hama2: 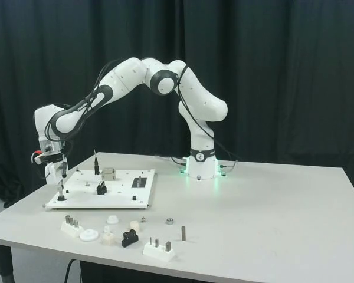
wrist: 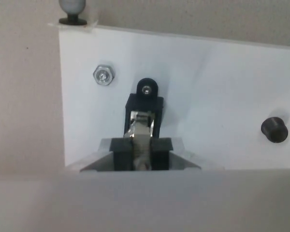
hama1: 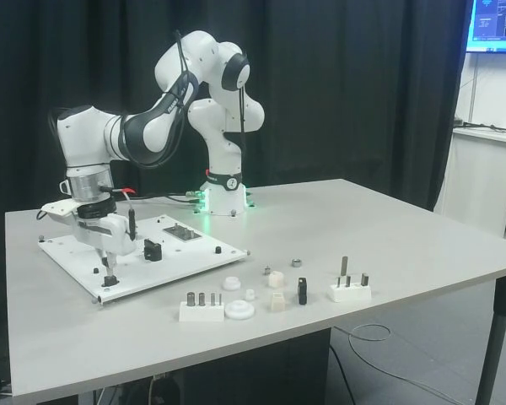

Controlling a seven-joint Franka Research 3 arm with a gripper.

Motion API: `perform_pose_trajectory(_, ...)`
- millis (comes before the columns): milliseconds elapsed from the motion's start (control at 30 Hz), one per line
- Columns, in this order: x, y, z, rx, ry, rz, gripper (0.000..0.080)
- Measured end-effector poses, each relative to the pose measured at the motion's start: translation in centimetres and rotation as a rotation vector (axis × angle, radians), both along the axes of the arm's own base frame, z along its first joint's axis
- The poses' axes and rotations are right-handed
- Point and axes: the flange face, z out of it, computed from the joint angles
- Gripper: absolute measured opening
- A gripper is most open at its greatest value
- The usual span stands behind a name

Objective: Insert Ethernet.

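The claw [wrist: 141, 153] pinches the Ethernet plug [wrist: 141, 126], nose just entering the black socket [wrist: 144, 107] directly below; full seating remains.

A robotics lab or test room. A white jointed robot arm [hama2: 135, 73] is bolted on a plain grey table [hama2: 271, 200], with black curtains [hama2: 271, 71] hung as a backdrop behind it. A flat white assembly board [hama1: 143, 257] with mounted fixtures lies on the table beside small loose white and black test parts [hama1: 274, 295]. A wall screen [hama1: 495, 25] shows at one edge.
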Motion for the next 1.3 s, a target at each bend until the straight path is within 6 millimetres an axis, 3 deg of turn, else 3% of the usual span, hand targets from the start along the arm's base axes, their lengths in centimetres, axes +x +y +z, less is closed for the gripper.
perform_pose_trajectory(1300, 0.05, -0.19, -0.25, -0.006, -0.017, -0.034, 0.0072)
